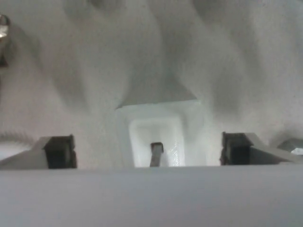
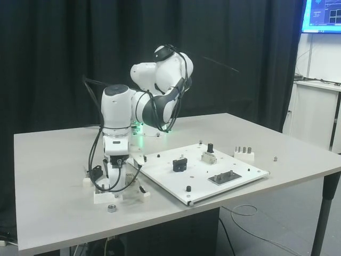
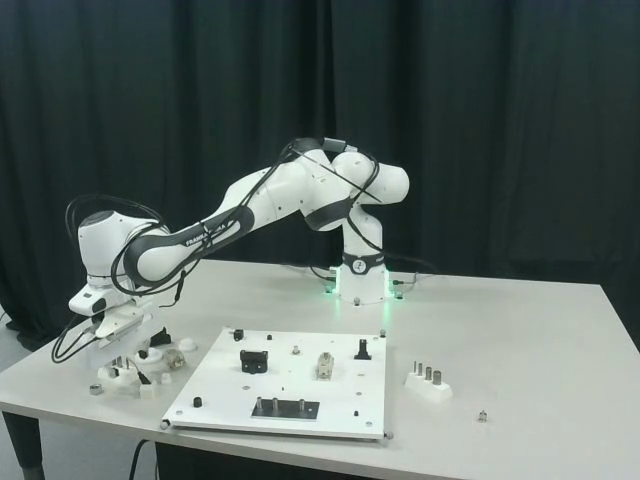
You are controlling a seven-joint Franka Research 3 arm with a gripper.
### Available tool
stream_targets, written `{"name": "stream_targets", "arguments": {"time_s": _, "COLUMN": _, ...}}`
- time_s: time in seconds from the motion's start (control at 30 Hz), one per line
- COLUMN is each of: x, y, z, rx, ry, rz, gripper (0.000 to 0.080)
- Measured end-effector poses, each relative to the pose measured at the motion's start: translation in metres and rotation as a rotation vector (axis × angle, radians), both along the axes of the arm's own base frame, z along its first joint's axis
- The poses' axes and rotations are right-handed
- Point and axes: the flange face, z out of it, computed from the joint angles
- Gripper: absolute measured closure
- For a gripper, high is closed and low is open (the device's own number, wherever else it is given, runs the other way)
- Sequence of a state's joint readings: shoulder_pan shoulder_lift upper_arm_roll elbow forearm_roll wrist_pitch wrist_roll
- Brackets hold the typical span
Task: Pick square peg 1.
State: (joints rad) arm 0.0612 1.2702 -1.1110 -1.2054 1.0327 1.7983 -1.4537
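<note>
- My gripper [image 1: 147, 151] hangs low over the left end of the tabletop [image 2: 53, 160], its two black fingertips [image 1: 60, 151] spread wide apart and holding nothing.
- Square peg 1 [image 1: 156, 154] stands between them in the wrist view — a small dark square-section post, upright in the hollow of a white holder [image 1: 158, 137]; neither fingertip touches it.
- In the first room view my arm [image 2: 154, 96] bends down from its base at the far side, where a green light [image 2: 139, 128] glows, to my wrist just above a cluster of white holders [image 2: 114, 194] near the tabletop's near-left edge.
- A small grey ring [image 2: 111, 208] lies on the tabletop just in front of that cluster.
- To the right of the cluster lies a white board [image 3: 285, 385] carrying several black and grey parts.
- Further right — well apart from me — a small white block [image 3: 428, 385] holds three upright pegs, and a tiny lone piece [image 3: 481, 415] sits beyond it.
</note>
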Motion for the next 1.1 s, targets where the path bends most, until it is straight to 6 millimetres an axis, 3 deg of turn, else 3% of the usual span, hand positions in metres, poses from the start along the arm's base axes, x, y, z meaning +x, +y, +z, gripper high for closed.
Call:
{"name": "stream_targets", "arguments": {"time_s": 0.03, "x": 0.0, "y": 0.0, "z": 0.0, "rx": 0.0, "ry": 0.002, "rz": 0.0, "gripper": 0.0003}}
{"name": "stream_targets", "arguments": {"time_s": 0.07, "x": -0.001, "y": 0.0, "z": -0.001, "rx": 0.001, "ry": 0.004, "rz": 0.001, "gripper": 0.0128}}
{"name": "stream_targets", "arguments": {"time_s": 0.23, "x": -0.001, "y": 0.0, "z": -0.001, "rx": 0.003, "ry": 0.009, "rz": 0.007, "gripper": 0.0128}}
{"name": "stream_targets", "arguments": {"time_s": 0.27, "x": -0.001, "y": 0.0, "z": -0.001, "rx": 0.004, "ry": 0.009, "rz": 0.007, "gripper": 0.031}}
{"name": "stream_targets", "arguments": {"time_s": 0.4, "x": 0.0, "y": 0.001, "z": 0.0, "rx": 0.006, "ry": 0.007, "rz": 0.008, "gripper": 0.031}}
{"name": "stream_targets", "arguments": {"time_s": 0.43, "x": 0.0, "y": 0.001, "z": 0.001, "rx": 0.006, "ry": 0.006, "rz": 0.008, "gripper": 0.0512}}
{"name": "stream_targets", "arguments": {"time_s": 0.7, "x": 0.001, "y": 0.001, "z": 0.004, "rx": 0.002, "ry": 0.004, "rz": 0.01, "gripper": 0.0512}}
{"name": "stream_targets", "arguments": {"time_s": 0.73, "x": 0.001, "y": 0.001, "z": 0.004, "rx": 0.001, "ry": 0.003, "rz": 0.01, "gripper": 0.0766}}
{"name": "stream_targets", "arguments": {"time_s": 1.1, "x": 0.001, "y": -0.004, "z": 0.018, "rx": -0.01, "ry": -0.009, "rz": 0.011, "gripper": 0.0765}}
